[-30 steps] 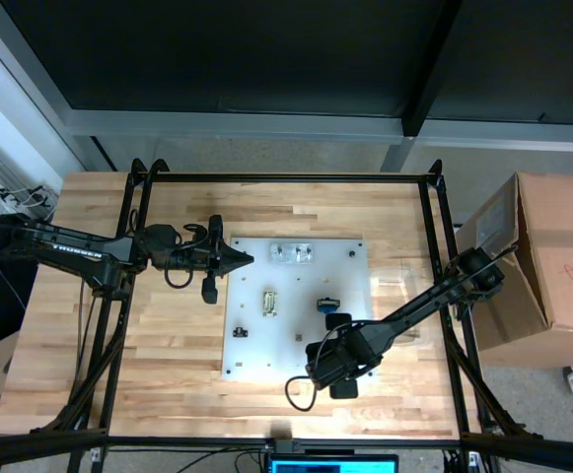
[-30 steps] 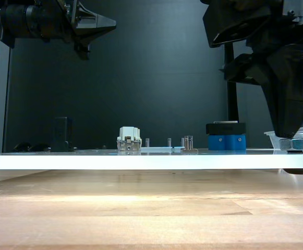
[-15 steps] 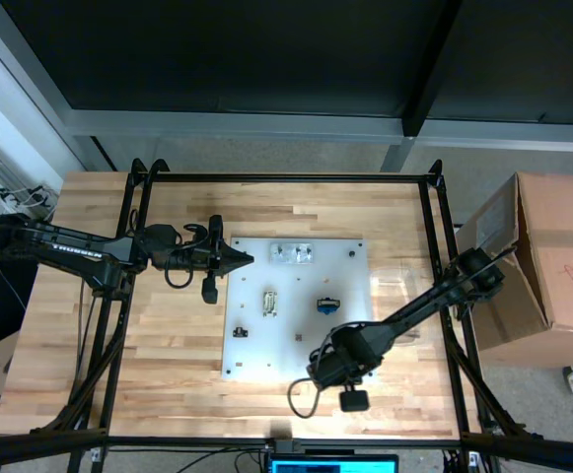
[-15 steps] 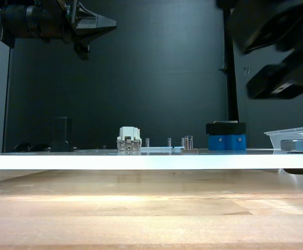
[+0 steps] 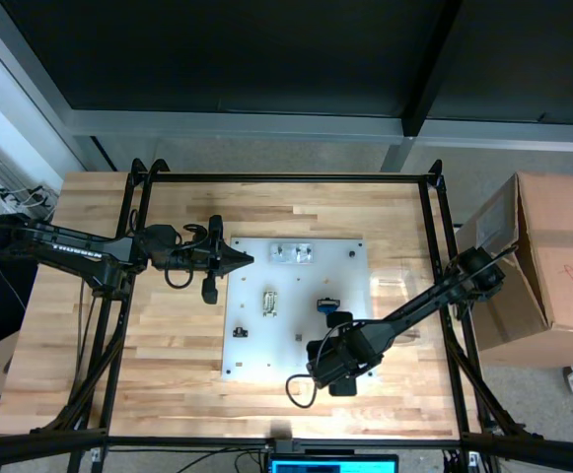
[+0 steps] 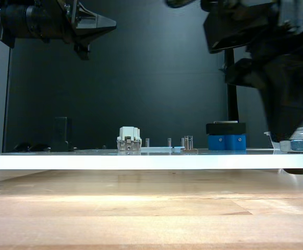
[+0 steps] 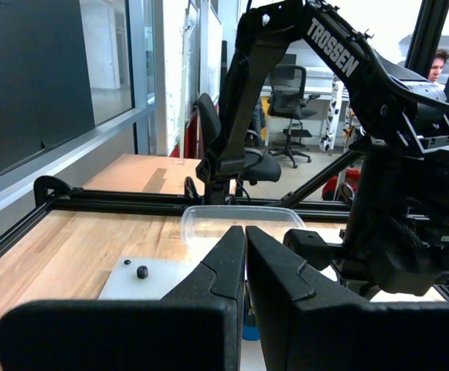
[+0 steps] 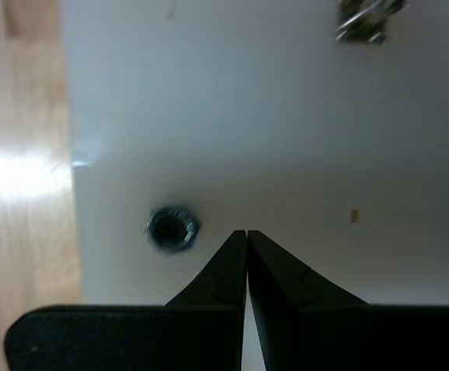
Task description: Pick the M12 nut and place it on its threads and fasten
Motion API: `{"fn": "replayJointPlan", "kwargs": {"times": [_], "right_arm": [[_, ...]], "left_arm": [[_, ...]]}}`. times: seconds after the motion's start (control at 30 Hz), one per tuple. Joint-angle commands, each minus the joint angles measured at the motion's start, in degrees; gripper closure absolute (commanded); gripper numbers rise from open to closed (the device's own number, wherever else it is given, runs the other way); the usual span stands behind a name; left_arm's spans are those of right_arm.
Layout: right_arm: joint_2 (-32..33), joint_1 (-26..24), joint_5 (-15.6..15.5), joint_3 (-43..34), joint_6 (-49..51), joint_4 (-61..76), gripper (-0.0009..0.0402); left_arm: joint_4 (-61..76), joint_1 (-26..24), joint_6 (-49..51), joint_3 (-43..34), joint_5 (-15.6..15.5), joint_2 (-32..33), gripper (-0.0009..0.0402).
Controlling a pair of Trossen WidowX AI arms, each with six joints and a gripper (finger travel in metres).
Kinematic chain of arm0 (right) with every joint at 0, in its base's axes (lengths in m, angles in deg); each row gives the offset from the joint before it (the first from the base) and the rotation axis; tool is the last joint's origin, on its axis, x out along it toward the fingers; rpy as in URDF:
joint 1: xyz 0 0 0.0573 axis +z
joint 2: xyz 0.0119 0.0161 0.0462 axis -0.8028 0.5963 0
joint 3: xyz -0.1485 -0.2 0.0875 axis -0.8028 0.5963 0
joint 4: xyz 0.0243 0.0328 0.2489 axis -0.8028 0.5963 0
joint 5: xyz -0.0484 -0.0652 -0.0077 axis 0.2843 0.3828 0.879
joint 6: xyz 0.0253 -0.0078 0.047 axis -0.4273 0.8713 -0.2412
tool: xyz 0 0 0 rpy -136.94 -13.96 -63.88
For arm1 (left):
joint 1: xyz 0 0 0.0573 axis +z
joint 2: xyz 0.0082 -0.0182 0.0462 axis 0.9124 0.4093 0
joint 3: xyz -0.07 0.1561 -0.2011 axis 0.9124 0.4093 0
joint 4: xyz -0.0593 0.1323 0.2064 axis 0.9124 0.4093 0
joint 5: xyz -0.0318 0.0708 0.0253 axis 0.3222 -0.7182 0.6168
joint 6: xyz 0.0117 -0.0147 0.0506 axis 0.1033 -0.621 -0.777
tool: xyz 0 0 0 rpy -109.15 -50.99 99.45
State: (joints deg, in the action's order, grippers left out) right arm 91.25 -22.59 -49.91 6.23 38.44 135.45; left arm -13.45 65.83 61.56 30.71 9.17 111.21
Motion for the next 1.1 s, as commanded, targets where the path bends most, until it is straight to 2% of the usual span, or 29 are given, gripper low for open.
{"fn": "replayJointPlan", "kwargs": {"times": [0.03,0.13,0.3,0.37,0.6,0.7,0.77,0.8,0.9,1.1], "right_arm": [[0.4,0.1,-1.1,0.0,0.1,-1.1,0.0393],[0.5,0.1,-5.8,0.0,0.3,-1.4,0.0393],[0.5,0.1,-18.0,0.0,2.3,-1.0,0.0393],[0.5,0.1,-20.2,0.0,2.3,0.0,0.0393],[0.1,0.1,-16.7,0.0,2.1,1.1,0.0393],[-0.1,0.0,-16.3,0.0,2.7,1.1,0.0393],[-0.5,0.0,-14.1,0.0,3.8,1.1,0.0393],[-1.0,0.0,-12.5,0.1,3.8,1.2,0.0394],[-2.7,-0.7,-12.1,0.2,4.7,1.0,0.0394],[-8.2,-4.5,-8.6,1.5,7.4,-0.6,0.0394]], "left_arm": [[-0.1,0.0,0.0,0.0,0.0,0.0,0.0393],[0.0,0.0,0.0,0.0,0.0,0.0,0.0393],[0.0,0.0,0.0,0.0,0.0,0.0,0.0393],[0.0,0.0,0.0,0.0,0.0,0.0,0.0393],[0.3,0.0,0.0,0.0,0.0,0.0,0.0393],[0.1,0.0,0.0,0.0,0.0,0.0,0.0393],[0.3,0.0,0.0,0.0,0.0,0.0,0.0393],[0.4,0.0,0.0,0.0,0.0,0.0,0.0393],[0.4,0.0,0.0,0.0,0.0,0.0,0.0393],[0.5,0.0,0.0,0.0,0.0,0.0,0.0393]]}}
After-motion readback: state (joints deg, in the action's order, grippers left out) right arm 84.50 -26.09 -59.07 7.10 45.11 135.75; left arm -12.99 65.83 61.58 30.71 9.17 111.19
